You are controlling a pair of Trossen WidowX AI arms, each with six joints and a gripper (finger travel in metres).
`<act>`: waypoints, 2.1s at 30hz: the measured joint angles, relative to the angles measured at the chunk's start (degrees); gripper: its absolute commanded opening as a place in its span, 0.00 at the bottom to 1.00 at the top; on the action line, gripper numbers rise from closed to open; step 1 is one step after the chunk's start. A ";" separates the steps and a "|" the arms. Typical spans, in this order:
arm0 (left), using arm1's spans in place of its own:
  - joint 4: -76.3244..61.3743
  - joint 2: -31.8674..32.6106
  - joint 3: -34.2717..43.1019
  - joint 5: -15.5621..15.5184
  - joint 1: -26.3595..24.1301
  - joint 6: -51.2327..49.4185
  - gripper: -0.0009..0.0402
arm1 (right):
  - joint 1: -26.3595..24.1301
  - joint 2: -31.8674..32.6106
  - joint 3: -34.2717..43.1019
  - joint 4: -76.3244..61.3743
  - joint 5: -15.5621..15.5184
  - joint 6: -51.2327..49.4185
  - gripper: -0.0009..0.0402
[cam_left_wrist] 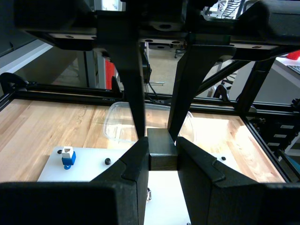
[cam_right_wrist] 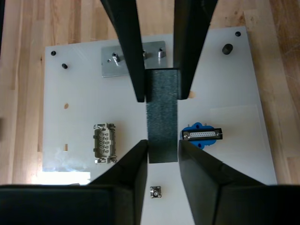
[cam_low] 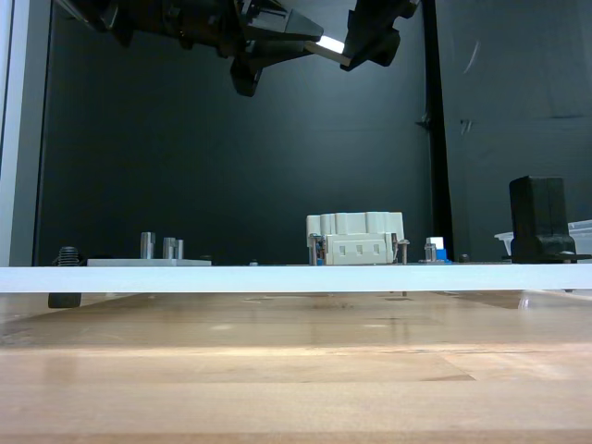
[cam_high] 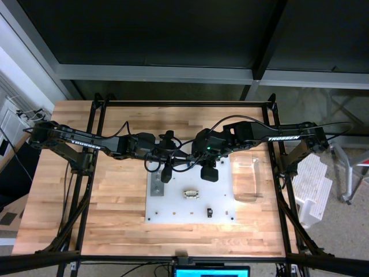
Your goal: Pick the 16mm bar and install on taskboard
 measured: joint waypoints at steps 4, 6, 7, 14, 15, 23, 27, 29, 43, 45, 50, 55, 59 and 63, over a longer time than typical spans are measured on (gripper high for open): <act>-0.02 0.00 0.00 0.17 -0.02 0.00 0.11 | -0.02 -0.02 0.00 0.02 0.17 0.11 0.44; -0.02 0.02 0.00 0.26 -0.02 0.00 0.11 | -0.02 -0.04 0.00 -0.04 0.17 0.11 0.49; -0.02 0.02 0.00 0.26 -0.02 0.00 0.12 | -0.02 -0.07 0.00 -0.11 0.17 0.11 0.51; 0.13 -0.83 0.00 -1.62 -0.02 0.00 0.15 | 0.35 -3.21 -1.66 0.09 4.48 -1.07 0.65; 0.22 -1.07 0.00 -1.88 0.00 0.00 0.16 | 0.39 -4.02 -2.14 0.46 4.52 -1.44 0.66; 0.63 -2.78 0.00 -3.82 0.02 -1.55 0.17 | 1.64 -11.30 -9.14 10.03 7.28 -5.88 0.68; 1.05 -3.26 0.00 -5.03 0.02 -2.47 0.17 | 2.51 -14.43 -13.14 16.61 7.58 -7.02 0.68; 2.69 -3.26 0.00 -5.25 0.02 -2.67 0.17 | 2.56 -15.76 -14.80 18.27 7.43 -7.17 0.68; 10.88 -3.28 0.00 -5.86 0.00 -2.71 0.17 | 2.25 -25.57 -32.30 50.73 7.48 -5.75 0.68; 11.69 -3.28 0.00 -6.47 0.00 -2.54 0.17 | 2.25 -25.62 -33.99 54.51 7.50 -4.94 0.68; 13.70 -3.32 0.00 -6.54 0.00 -2.32 0.17 | 2.19 -25.57 -38.16 64.15 7.45 -2.54 0.68; 14.23 -3.30 0.00 -6.47 0.00 -2.08 0.17 | 1.51 -25.57 -41.86 70.40 7.43 0.35 0.68; 14.19 -3.30 0.00 -6.32 0.00 -2.05 0.17 | 1.49 -25.57 -43.87 73.44 7.43 2.27 0.66; 14.23 -3.32 0.00 -5.86 0.00 -2.03 0.17 | 1.49 -25.57 -44.50 74.84 7.41 2.64 0.62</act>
